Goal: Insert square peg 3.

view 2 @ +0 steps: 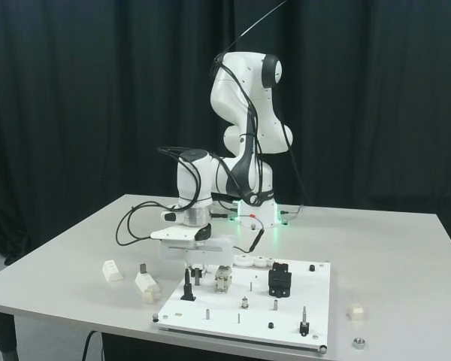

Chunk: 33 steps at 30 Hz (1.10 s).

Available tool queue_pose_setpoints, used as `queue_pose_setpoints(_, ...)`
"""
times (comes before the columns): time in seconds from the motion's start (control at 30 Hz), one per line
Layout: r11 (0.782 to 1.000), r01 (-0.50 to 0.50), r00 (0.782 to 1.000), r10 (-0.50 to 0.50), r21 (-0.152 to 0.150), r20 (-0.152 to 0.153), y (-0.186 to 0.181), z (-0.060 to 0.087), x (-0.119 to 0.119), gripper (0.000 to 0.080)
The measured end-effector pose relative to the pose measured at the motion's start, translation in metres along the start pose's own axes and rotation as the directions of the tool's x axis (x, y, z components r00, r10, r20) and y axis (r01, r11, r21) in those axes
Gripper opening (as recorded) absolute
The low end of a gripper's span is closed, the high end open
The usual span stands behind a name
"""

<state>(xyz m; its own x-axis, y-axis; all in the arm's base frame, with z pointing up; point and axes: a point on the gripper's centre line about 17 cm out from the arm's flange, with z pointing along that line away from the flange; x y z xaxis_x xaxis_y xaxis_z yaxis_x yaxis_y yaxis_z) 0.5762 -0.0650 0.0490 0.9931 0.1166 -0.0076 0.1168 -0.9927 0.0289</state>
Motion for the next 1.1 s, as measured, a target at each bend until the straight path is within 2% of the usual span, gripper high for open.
queue_pose_setpoints(0.5, 0.994, 0.109, 0.994, -0.109, 0.000, 0.002, 0.0003, 0.0000, -0.0006, 0.0114)
queue_pose_setpoints(1.1, 0.999, 0.035, 0.999, -0.035, 0.001, 0.002, 0.0005, -0.0001, -0.0012, 0.0114)
